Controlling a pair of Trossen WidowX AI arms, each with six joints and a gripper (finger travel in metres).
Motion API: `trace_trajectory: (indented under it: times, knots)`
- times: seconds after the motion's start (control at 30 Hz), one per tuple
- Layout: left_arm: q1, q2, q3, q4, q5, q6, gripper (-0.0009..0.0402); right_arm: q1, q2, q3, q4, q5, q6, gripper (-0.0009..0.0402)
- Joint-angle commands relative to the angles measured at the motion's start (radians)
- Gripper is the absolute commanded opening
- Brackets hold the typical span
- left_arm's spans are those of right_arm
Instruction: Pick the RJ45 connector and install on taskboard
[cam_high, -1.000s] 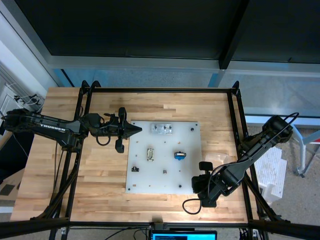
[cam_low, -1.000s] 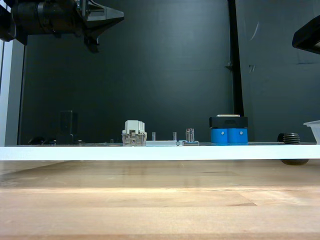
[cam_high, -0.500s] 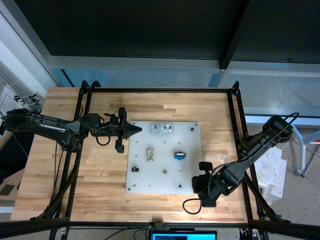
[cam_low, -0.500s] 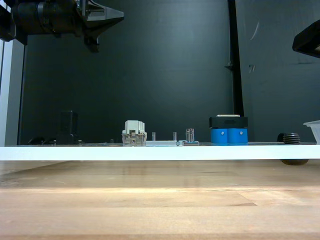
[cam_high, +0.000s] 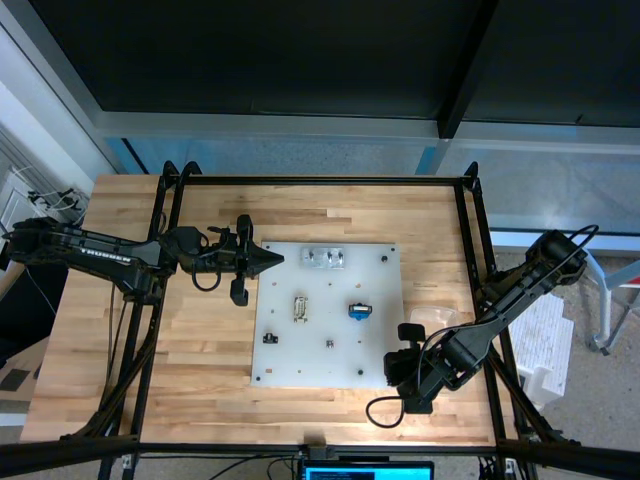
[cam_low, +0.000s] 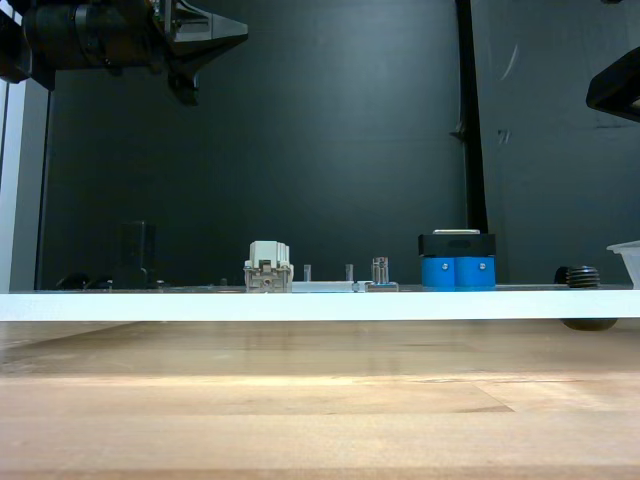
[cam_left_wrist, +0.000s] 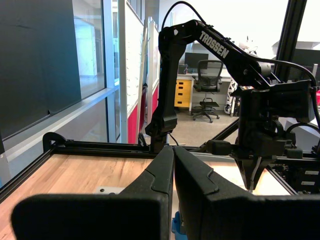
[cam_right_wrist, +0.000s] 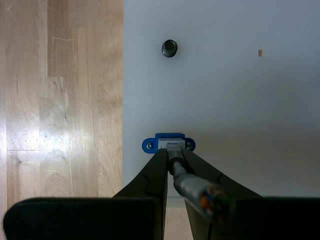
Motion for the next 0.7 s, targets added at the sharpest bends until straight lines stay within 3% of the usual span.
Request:
trace_trajectory:
  times: [0.03,0.37,0.7]
  knots:
    - [0.0,0.0,0.0,0.0,0.0,0.0,0.0,0.0,0.003,-0.002,-0.008,-0.004,0.001,0.0]
    - [0.0,0.0,0.0,0.0,0.0,0.0,0.0,0.0,0.003,-0.002,-0.006,-0.005,0.001,0.0007]
    - [0.0,0.0,0.0,0.0,0.0,0.0,0.0,0.0,0.003,0.005,-0.002,-0.003,0.003,0.0079]
